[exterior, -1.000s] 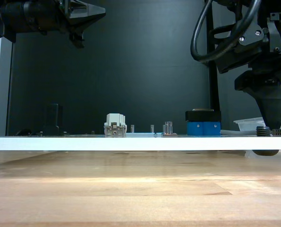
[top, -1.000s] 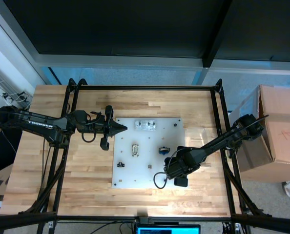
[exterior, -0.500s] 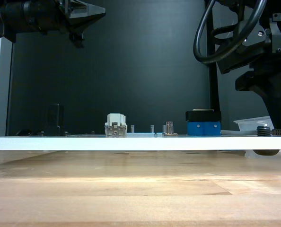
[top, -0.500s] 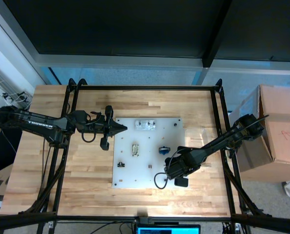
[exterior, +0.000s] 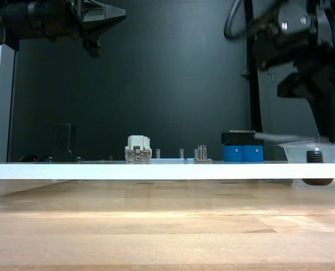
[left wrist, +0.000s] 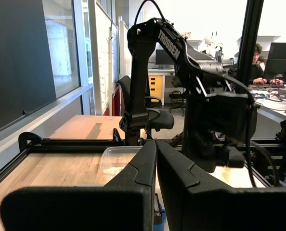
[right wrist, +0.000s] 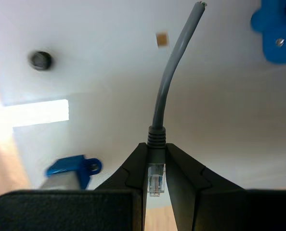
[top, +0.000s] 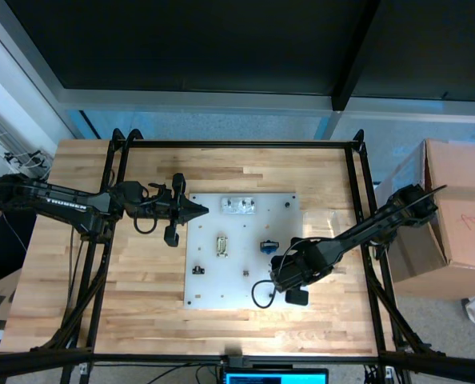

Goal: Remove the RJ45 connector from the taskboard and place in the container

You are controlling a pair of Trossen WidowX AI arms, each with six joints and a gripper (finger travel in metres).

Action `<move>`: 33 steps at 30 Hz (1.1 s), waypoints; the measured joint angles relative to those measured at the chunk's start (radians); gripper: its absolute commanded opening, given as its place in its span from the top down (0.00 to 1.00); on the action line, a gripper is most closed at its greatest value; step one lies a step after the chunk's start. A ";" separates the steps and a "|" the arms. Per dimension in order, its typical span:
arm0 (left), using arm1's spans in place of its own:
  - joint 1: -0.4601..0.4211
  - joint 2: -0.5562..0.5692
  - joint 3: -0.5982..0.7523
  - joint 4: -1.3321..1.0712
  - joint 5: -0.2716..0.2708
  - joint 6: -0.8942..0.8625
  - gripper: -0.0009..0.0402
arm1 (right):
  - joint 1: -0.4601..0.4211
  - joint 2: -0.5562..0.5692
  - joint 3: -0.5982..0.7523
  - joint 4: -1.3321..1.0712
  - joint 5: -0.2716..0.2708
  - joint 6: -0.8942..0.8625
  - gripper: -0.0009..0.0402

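Observation:
The RJ45 connector [right wrist: 156, 180] is a clear plug with a short grey cable stub [right wrist: 169, 91], and my right gripper [right wrist: 156, 147] is shut on it. It hangs clear of the white taskboard [right wrist: 109, 57], with a blue seat [right wrist: 68, 171] beside it. In the low view the cable stub [exterior: 272, 136] sticks out level above the board, under the right gripper [exterior: 328, 132]. From above, the right gripper [top: 280, 276] is over the board's near right part. The clear container [top: 321, 220] lies just right of the board. My left gripper [top: 201, 210] is shut and hovers at the board's left edge.
The board [top: 221, 296] carries a grey connector block [top: 221, 245], a blue part [top: 267, 246] and silver fittings [top: 239, 206]. A black frame [top: 357, 200] surrounds the table. A cardboard box [top: 457, 216] stands off the right side.
The right gripper has shut on the RJ45 connector and risen slightly, so the grey cable now shows above the board in the low view. The left arm has not moved.

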 measured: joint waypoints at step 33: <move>0.000 0.000 0.000 0.000 0.000 0.000 0.98 | -0.133 -0.547 -0.378 -0.218 -0.007 -0.026 0.65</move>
